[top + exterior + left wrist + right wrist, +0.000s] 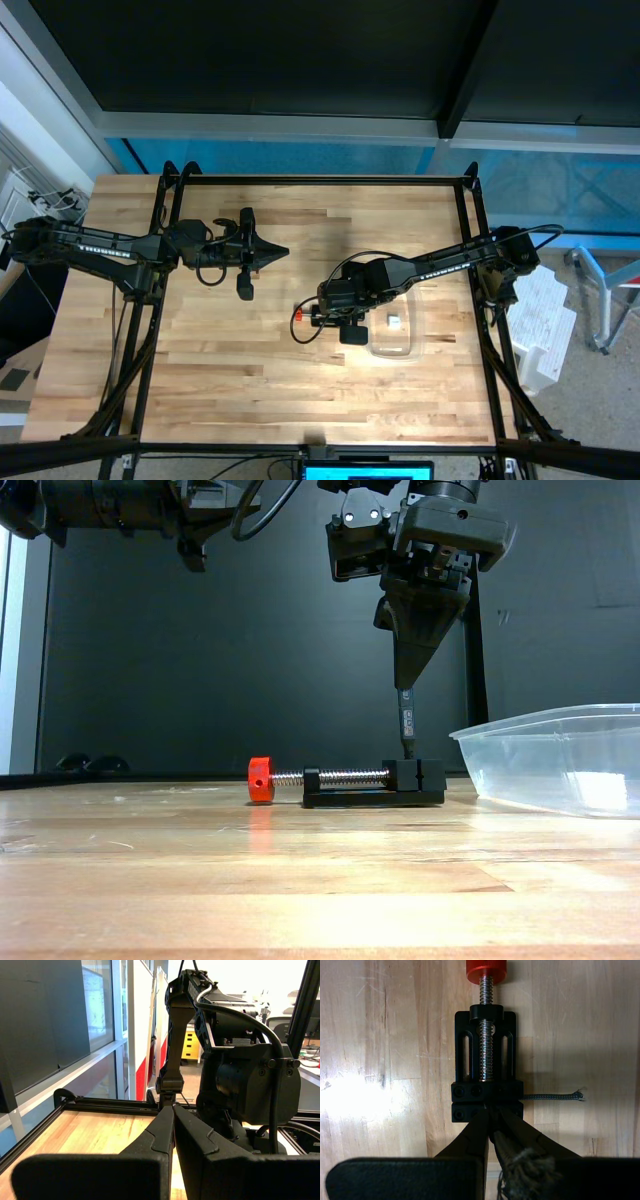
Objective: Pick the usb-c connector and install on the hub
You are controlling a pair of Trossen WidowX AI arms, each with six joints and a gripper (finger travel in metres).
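A: While hovering over the hub (375, 780), grips what?
B: Pinches the usb-c connector (406, 725) in the right gripper's (404, 685) narrow fingers, upright, tip touching the block's end opposite the knob (260, 779).
A: And the left gripper (281, 252)?
B: Parked high at left, fingers pressed together, empty.

My worktop (200, 350) is pale wooden planking. On it lies the hub (375, 783), its orange-red knob toward my left arm, with a clear plastic tray (520, 770) just beside it. A short frayed grey cord (552, 1096) runs out from the hub's side. My right claw (405, 688), clamped on the usb-c connector (406, 725), stands over the hub; my left claw (283, 252), pinched closed, hangs above bare wood
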